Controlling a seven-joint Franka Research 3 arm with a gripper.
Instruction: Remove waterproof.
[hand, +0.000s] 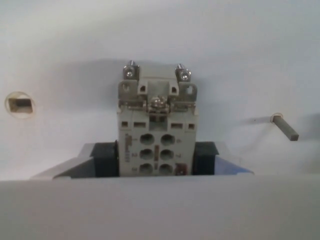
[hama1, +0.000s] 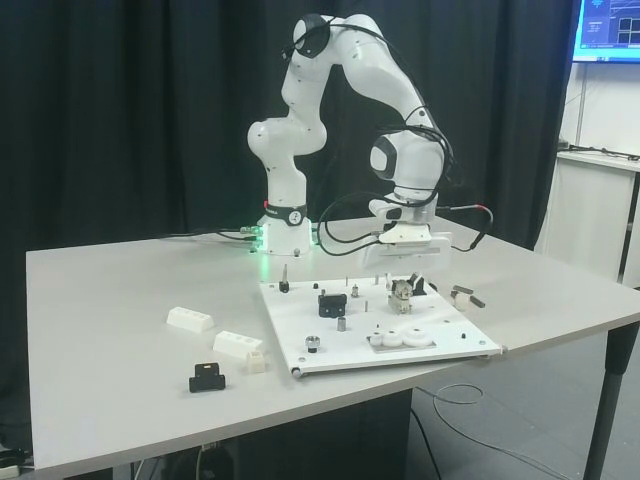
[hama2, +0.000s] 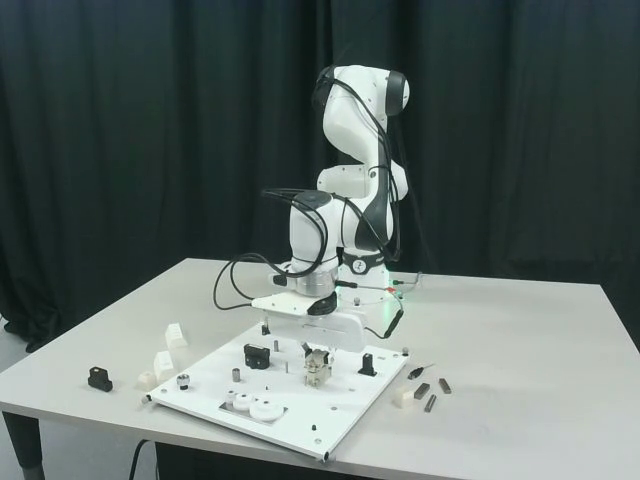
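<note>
The waterproof connector (hand: 156, 132) is a white and grey block with several round holes in its face and metal screws at its far end. In the wrist view my gripper (hand: 155, 160) has its black pads (hand: 105, 159) pressed against both sides of the block, so it is shut on it. In the first room view the connector (hama1: 403, 292) hangs under the gripper (hama1: 402, 278) over the middle of the white board (hama1: 450, 330). The second room view shows the same connector (hama2: 317, 367) below the gripper (hama2: 312, 350). Whether the connector touches the board is hidden.
On the board stand a black block (hama1: 331, 303), small pegs (hama1: 341, 323) and white gears (hama1: 402, 340). Two white blocks (hama1: 190, 319) and a black piece (hama1: 207, 377) lie on the table beside it. Small loose parts (hama2: 430, 395) lie off the other edge. A slot (hand: 20, 104) and a grey peg (hand: 285, 127) flank the connector.
</note>
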